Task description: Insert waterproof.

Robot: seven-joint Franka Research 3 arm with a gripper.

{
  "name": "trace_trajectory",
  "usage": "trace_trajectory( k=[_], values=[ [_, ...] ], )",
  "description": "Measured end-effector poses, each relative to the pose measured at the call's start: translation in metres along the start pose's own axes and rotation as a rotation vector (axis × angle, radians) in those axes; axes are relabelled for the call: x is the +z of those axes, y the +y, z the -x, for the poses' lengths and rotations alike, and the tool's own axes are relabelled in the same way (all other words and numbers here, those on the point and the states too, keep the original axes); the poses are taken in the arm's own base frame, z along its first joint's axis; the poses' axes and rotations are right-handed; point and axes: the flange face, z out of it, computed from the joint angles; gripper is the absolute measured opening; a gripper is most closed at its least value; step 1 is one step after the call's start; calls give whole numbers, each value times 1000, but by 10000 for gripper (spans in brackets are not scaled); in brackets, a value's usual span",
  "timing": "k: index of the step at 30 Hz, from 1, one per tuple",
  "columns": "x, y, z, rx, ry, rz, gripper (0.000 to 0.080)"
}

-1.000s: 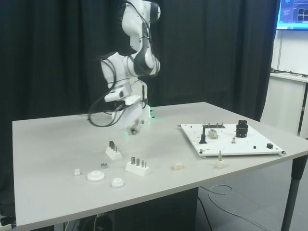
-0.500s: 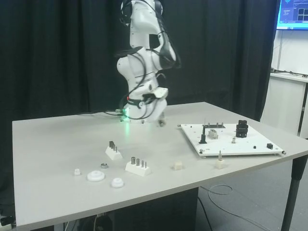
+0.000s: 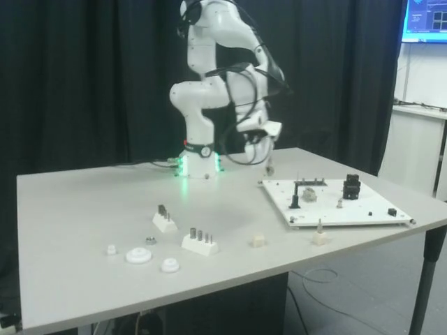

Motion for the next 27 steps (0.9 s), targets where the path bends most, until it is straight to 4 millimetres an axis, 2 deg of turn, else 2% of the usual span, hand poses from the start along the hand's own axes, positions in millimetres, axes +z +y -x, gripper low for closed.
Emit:
trace_trajectory(
  k=[15,21,27],
  values=[
    [21,-117,0,-77,-19,158,619],
    [28,-148,4,-116,-5,200,619],
    [33,-167,7,-139,7,210,619]
  ],
)
